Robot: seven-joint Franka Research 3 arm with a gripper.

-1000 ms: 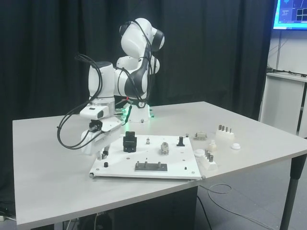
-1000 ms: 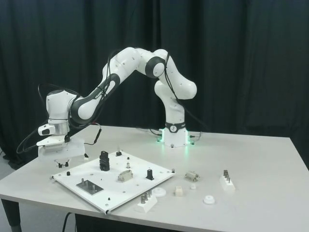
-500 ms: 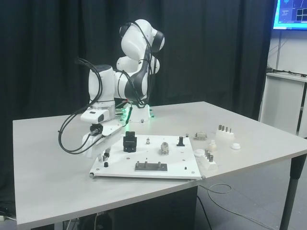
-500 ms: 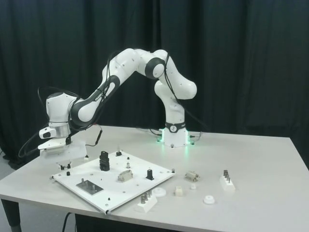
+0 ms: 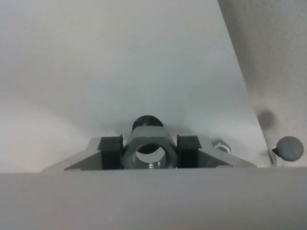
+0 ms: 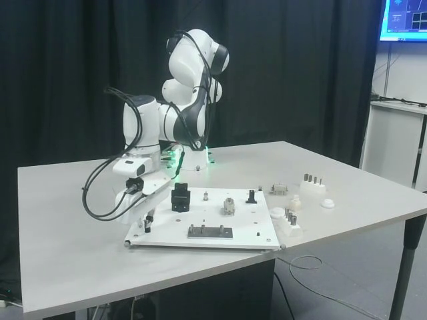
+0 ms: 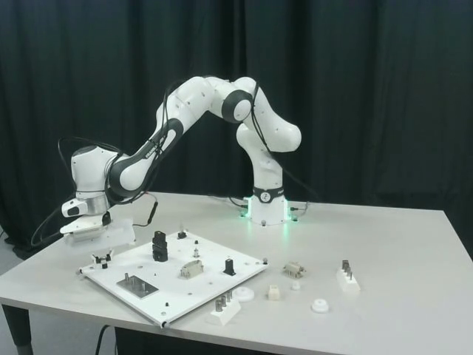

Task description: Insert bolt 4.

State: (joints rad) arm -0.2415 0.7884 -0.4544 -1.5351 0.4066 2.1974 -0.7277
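On grey table (image 6: 67,200), white board (image 6: 233,223).

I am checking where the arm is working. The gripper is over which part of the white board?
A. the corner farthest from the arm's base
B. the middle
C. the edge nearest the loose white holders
A: the gripper hangs over the white board's far corner.

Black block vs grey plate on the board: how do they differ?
The block is black; the plate is grey. The block stands tall; the plate lies flat. The plate carries two upright pins; the block shows none. The block sits nearer the arm's base; the plate sits by the board's front edge. Both rest on the white board.
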